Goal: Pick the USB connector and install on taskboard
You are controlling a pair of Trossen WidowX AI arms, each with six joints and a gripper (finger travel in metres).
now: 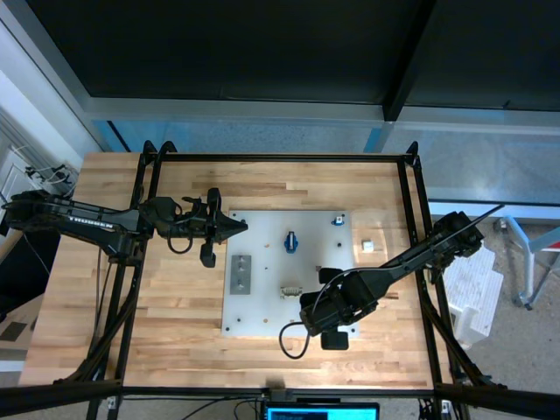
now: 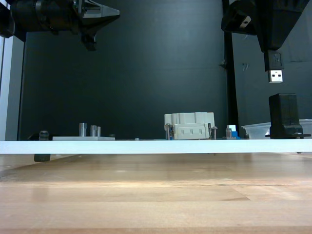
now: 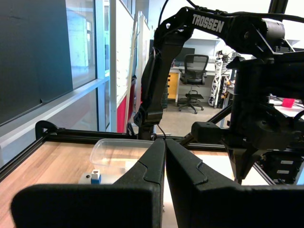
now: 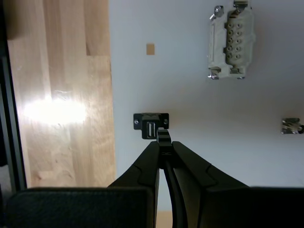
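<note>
Far left: left gripper, fingers clenched tip to tip on nothing, hung high over the far left corner of the taskboard, well clear of everything. Likely parked there to leave room for the other arm. Beyond those fingertips, across the board: clear plastic tub and small blue-and-white part, neither anywhere near contact.

Middle of the board, well apart from both sets of fingers: grey metal block, blue knob, silver multi-pin socket. No role in this step, judging by the task.

Right: right gripper, fingers clamped on the USB connector. Gripped by the black body, metal plug left bare and pointing straight down past the fingertips, presumably to allow a vertical push. Directly below the fingertips: black USB port, standing on the taskboard near its edge, opening upward. Plug tip above the port with a clear gap, not touching. From the right wrist camera, plug lined up over the port's slot, close to centred.

Step in hand, by judgement: pick done, alignment about done, insertion not yet begun. Next: straight descent, plug kept upright. Risk of catching the port rim if tilted or slightly offset
</note>
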